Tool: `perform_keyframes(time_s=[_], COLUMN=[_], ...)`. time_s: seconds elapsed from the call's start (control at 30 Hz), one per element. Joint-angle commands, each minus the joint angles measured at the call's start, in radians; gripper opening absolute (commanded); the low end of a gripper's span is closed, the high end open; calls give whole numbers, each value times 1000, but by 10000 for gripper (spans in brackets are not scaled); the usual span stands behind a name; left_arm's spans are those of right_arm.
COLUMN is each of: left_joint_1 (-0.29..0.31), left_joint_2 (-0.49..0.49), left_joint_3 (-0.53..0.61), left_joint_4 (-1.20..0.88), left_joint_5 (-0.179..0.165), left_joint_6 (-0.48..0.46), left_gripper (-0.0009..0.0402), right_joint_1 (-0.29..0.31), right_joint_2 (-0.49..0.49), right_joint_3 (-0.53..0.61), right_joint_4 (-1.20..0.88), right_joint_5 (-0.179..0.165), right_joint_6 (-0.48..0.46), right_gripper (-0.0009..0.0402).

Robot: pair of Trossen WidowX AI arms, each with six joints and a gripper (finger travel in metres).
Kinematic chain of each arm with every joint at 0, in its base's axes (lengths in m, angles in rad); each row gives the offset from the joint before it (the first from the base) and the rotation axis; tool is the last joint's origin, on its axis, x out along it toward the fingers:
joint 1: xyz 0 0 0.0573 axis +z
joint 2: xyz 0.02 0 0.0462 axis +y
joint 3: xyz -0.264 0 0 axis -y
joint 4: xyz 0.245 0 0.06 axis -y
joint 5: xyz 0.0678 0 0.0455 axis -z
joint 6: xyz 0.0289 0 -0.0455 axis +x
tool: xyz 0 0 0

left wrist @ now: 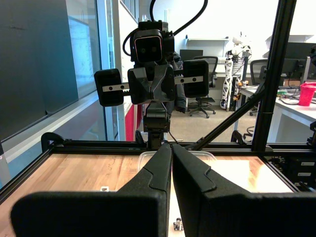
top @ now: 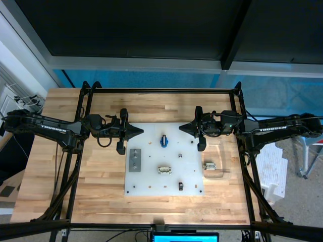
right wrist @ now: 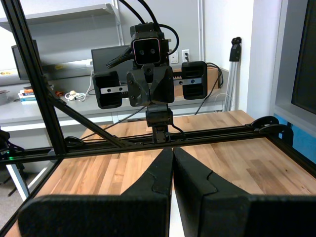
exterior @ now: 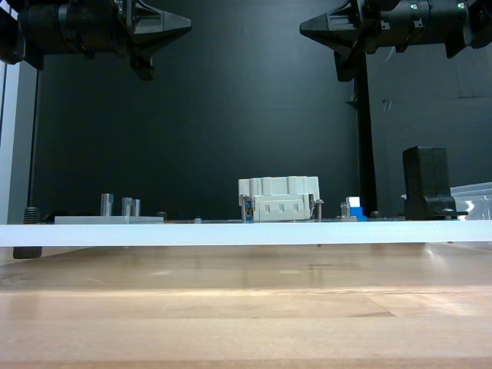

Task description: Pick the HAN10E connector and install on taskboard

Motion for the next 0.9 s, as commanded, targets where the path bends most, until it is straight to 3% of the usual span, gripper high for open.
perform_keyframes(time_s=[0.03, 0.63, 0.9], left_joint_1=[0, 0, 0], left_joint_2=[0, 0, 0], left_joint_3=[0, 0, 0], left_joint_4=[0, 0, 0], left_joint_5=[0, 0, 0], left_joint_6=[0, 0, 0], left_gripper=[1, 1, 1], right_joint_1=[0, 1, 3], right_joint_2=[0, 0, 0], right_joint_3=[0, 2, 95], right_joint_4=[2, -3, -266], right_joint_5=[0, 0, 0], right_joint_6=[2, 7, 14], right_gripper=[0, 0, 0])
